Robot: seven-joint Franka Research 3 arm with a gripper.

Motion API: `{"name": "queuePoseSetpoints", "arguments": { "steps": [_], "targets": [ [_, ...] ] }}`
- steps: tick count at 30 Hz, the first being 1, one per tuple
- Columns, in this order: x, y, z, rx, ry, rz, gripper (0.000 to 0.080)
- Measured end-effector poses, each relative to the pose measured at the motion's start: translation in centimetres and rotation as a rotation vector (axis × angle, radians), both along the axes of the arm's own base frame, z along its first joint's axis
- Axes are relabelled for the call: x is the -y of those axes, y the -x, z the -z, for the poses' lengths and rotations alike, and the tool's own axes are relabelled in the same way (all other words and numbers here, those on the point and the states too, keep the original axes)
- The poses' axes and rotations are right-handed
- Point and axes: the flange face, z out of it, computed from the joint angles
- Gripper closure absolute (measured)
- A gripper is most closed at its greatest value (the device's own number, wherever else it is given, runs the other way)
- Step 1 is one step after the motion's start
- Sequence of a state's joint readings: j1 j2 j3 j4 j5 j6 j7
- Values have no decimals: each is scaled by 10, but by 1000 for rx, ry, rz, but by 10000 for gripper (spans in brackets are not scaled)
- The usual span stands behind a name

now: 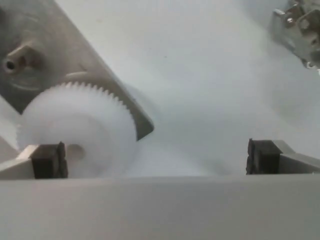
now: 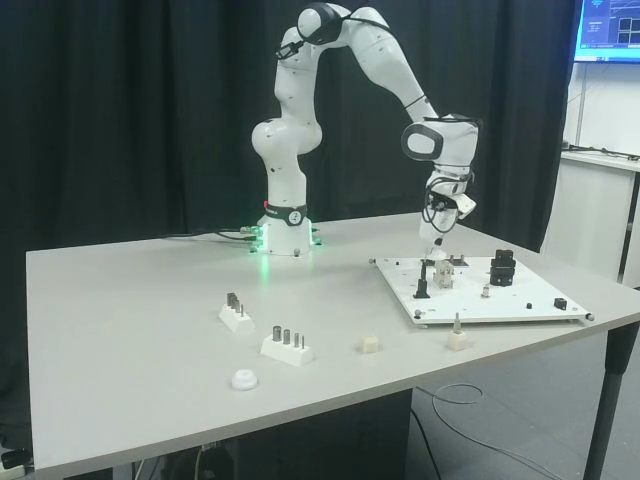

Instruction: Insert large gear.

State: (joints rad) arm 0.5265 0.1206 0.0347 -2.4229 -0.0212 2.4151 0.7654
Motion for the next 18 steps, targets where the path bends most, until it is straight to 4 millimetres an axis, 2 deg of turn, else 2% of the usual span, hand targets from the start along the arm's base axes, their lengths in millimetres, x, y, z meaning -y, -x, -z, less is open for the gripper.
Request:
{"name": "queuePoseSetpoints", "arguments": {
  "steps": [18],
  "targets": [
    [2, 1, 7, -10, 8, -25, 3]
  ]
}}
